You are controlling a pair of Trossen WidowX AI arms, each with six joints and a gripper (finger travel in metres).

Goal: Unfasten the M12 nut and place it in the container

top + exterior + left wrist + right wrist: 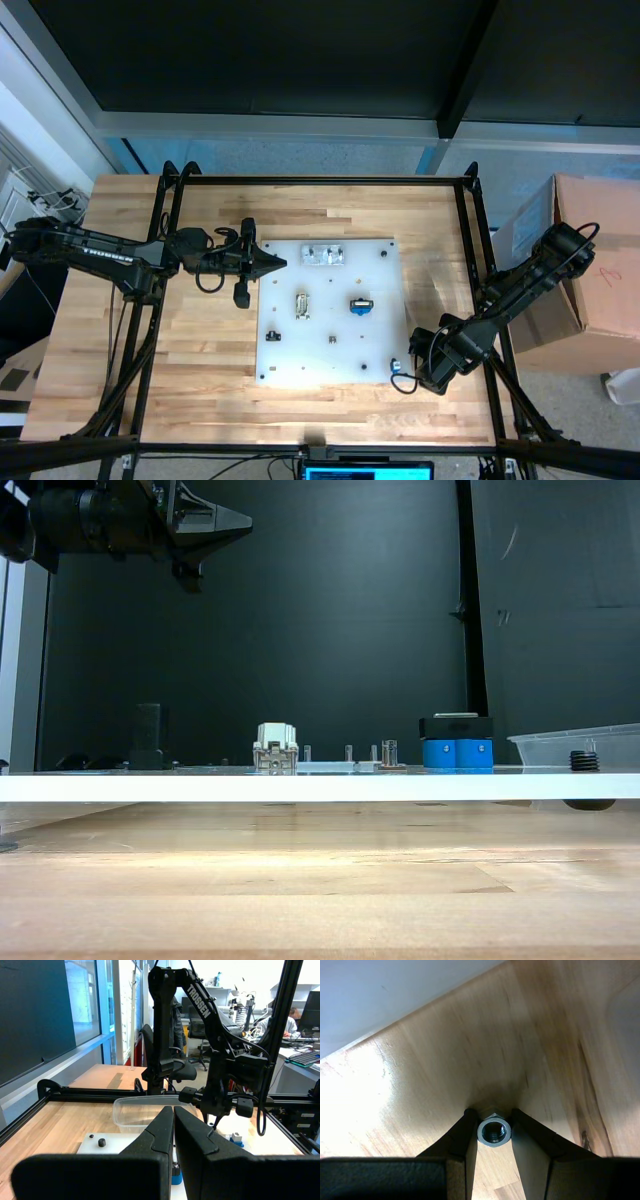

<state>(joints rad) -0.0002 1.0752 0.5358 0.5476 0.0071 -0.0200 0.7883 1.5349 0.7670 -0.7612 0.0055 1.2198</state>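
Nearest, just off the near right corner of the white board [300,362], the right pincer [492,1116] pinches the silver M12 nut [494,1131] over the bare tabletop [420,1075]. Its bore faces back along the pincer, clear of the ribbed stud [585,762], which stands bare. The clear container [560,742] lies farther off on that same side, so I'd say this arm is the nearer. At the board's far left edge the left pincer [276,263] hangs high, pressed together.

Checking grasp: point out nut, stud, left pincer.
nut [494,1131]: right wrist view, bore; held in right pincer [492,1114] over the table [410,1075].
stud [584,761]: low view, bare ribs.
left pincer [173,1110]: left wrist view, between shut tips, above board's [350,275] left edge.
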